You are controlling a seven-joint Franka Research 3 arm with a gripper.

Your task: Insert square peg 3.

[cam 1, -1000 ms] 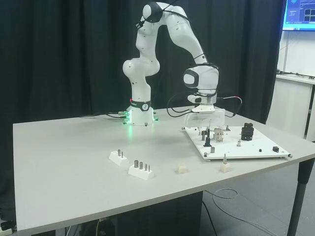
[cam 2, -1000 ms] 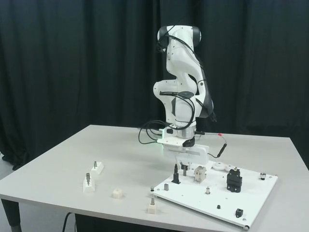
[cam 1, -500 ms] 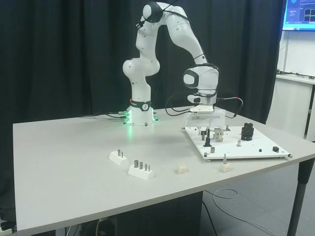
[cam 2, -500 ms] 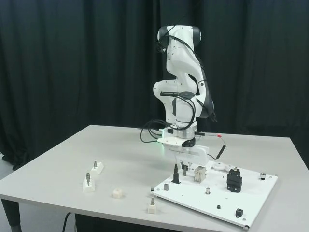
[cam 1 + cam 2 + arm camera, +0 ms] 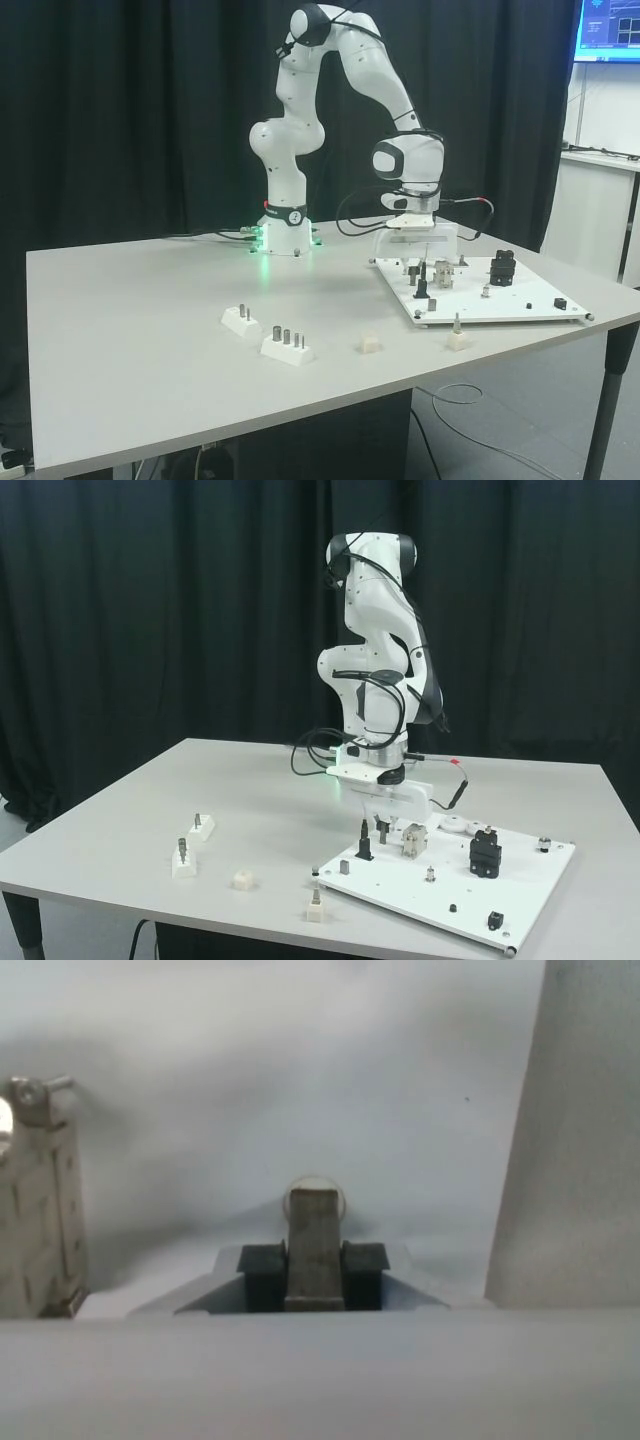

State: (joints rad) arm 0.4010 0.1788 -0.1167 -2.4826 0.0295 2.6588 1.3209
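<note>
The grey counter [image 5: 130, 320] carries the arm's base [image 5: 283, 238] at its far side (green light glows around its foot). A white board [image 5: 455, 885] lies flat near one corner. Four small white blocks rest directly on the surface: two peg holders [image 5: 287, 348] [image 5: 241, 319], a low block [image 5: 369, 344], and another [image 5: 457, 340] just beside the board's edge.
</note>
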